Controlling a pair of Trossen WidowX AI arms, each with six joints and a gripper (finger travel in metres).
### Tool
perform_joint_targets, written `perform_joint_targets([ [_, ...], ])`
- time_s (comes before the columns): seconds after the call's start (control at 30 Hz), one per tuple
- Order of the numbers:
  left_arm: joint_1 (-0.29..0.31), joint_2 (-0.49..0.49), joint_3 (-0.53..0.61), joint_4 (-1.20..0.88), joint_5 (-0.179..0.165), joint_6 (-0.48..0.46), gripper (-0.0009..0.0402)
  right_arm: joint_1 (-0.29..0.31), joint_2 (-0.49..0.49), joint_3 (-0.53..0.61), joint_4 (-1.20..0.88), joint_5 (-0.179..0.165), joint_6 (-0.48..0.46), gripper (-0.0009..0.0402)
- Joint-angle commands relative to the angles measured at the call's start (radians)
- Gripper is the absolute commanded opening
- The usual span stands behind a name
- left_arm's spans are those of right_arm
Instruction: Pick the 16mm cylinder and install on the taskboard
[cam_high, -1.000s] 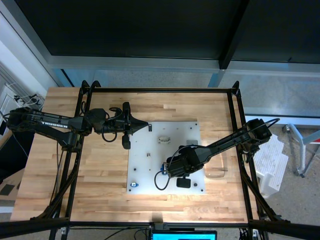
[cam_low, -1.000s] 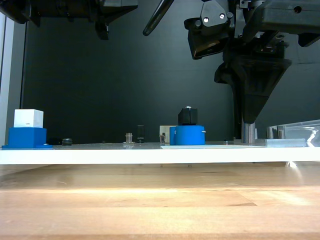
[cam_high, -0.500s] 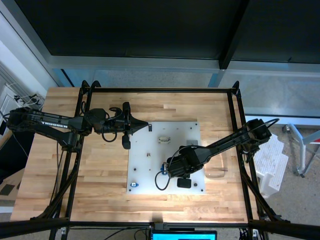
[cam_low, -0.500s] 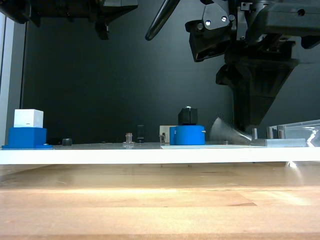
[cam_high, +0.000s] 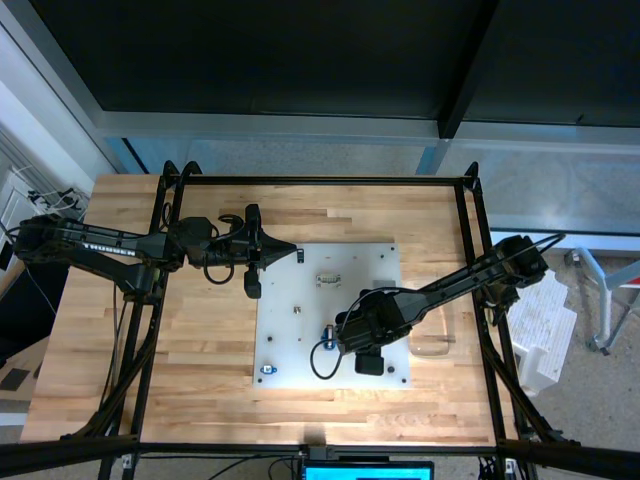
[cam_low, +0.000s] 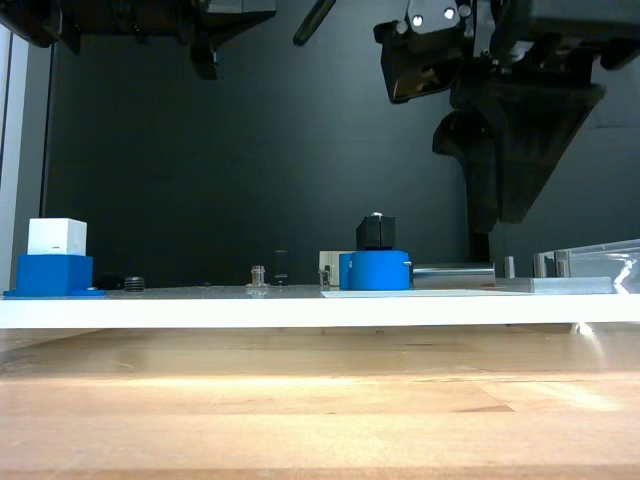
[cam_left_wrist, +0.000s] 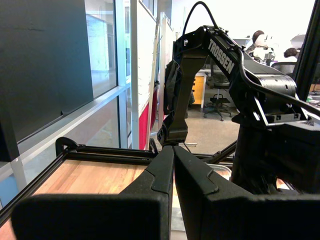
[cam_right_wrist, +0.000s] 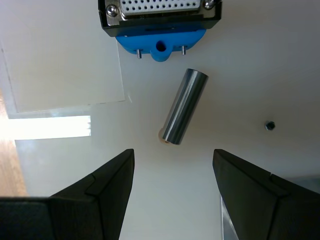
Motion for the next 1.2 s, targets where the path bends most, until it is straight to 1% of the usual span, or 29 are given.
perform_joint_targets([
  [0.03,0.0,0.0,0.0,0.0,0.0,0.0,0.0,0.0,-0.027,0.002,-0.014,0.0,0.001,0.022],
  [0.33,0.0,0.0,0.0,0.0,0.0,0.0,0.0,0.001,-0.143,0.002,-0.081,0.0,0.002,0.022],
  [0.5,0.0,0.0,0.0,0.0,0.0,0.0,0.0,0.0,-0.18,0.002,-0.131,0.002,0.002,0.022],
  [0.63,0.0,0.0,0.0,0.0,0.0,0.0,0.0,0.0,-0.193,0.002,-0.132,0.009,0.001,0.022],
  [1.2,0.0,0.0,0.0,0.0,0.0,0.0,0.0,0.0,-0.196,0.002,-0.126,0.009,0.0,0.022],
])
